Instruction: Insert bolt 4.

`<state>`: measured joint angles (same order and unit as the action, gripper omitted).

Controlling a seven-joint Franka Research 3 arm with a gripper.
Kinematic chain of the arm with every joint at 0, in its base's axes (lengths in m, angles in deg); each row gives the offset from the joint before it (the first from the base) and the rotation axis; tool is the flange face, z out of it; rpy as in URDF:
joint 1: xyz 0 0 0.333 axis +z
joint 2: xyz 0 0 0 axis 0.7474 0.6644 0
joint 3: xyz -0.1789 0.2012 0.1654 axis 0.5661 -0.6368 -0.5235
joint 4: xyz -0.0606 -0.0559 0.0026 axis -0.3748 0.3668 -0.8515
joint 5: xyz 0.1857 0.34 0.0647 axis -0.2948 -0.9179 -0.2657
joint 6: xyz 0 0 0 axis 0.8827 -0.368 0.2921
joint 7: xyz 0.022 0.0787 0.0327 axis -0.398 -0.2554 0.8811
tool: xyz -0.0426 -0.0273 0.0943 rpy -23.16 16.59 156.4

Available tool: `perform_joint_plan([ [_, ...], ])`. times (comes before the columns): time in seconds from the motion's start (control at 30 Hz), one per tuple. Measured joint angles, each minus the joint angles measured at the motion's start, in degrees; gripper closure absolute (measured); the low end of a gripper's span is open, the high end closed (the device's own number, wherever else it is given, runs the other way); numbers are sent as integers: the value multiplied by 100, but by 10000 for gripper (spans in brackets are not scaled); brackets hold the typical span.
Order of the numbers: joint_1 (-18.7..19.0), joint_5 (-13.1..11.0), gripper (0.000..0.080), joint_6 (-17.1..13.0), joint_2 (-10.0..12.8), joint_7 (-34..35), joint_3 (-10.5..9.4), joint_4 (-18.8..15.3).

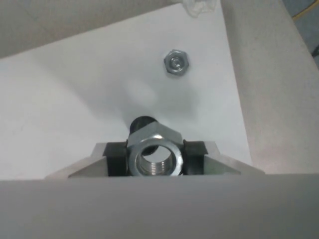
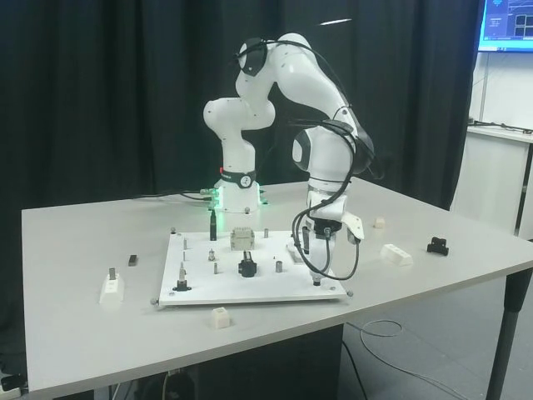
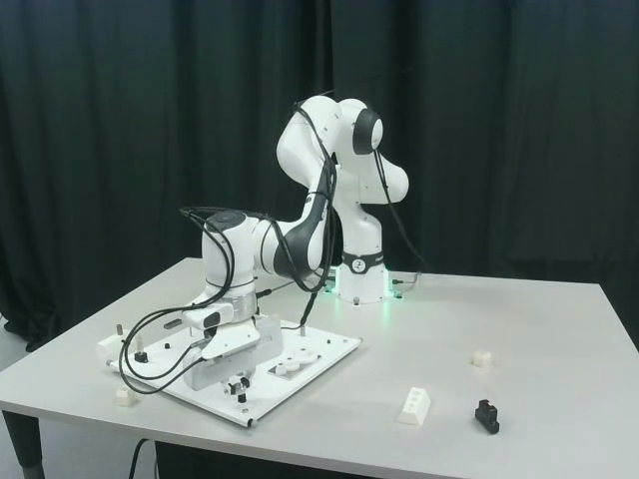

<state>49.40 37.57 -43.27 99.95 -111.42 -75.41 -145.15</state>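
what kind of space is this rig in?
Likely a robotics lab or test cell: black curtains behind the grey table, a white arm bolted to it over a white assembly board, and a monitor in the corner.

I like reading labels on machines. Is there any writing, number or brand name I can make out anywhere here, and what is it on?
None can be read with certainty.
Black band on the robot arm's base: a small white mark, too small to read.
Screen at the top corner of the first room view: lines of text, too small to read.
White board, small blocks and the gripper: no writing visible.
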Motion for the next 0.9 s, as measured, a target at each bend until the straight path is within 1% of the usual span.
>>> perform_joint_plan([
  [0.27,0,-39,578,-3,24,0,-2,0],
  [0.9,4,-41,578,-7,30,0,-3,-82],
])
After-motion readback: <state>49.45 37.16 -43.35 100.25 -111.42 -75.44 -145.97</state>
